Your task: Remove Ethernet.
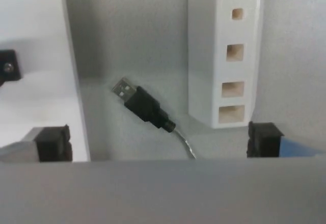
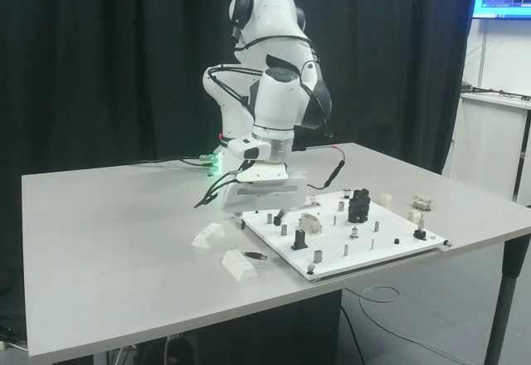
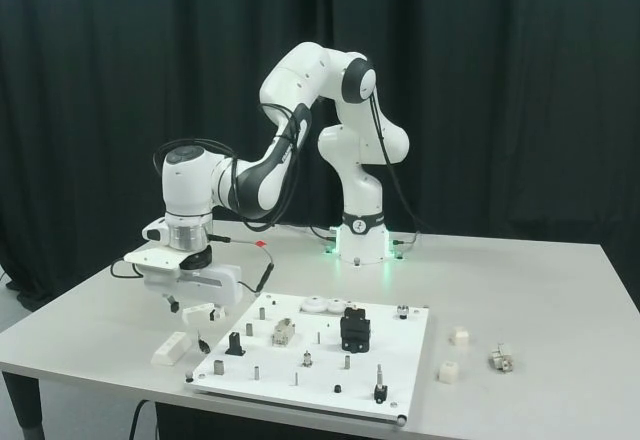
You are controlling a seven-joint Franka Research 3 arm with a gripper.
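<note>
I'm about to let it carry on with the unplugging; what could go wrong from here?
The white socket block lies loose on the grey table, so it may slide if nudged. The black plug beside it looks like USB, apart from the block, so the open pincer could close on the wrong thing.

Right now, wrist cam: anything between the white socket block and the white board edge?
Yes. In the wrist view a loose black USB plug lies on the grey table between the white socket block and the white board, touching neither.
</note>
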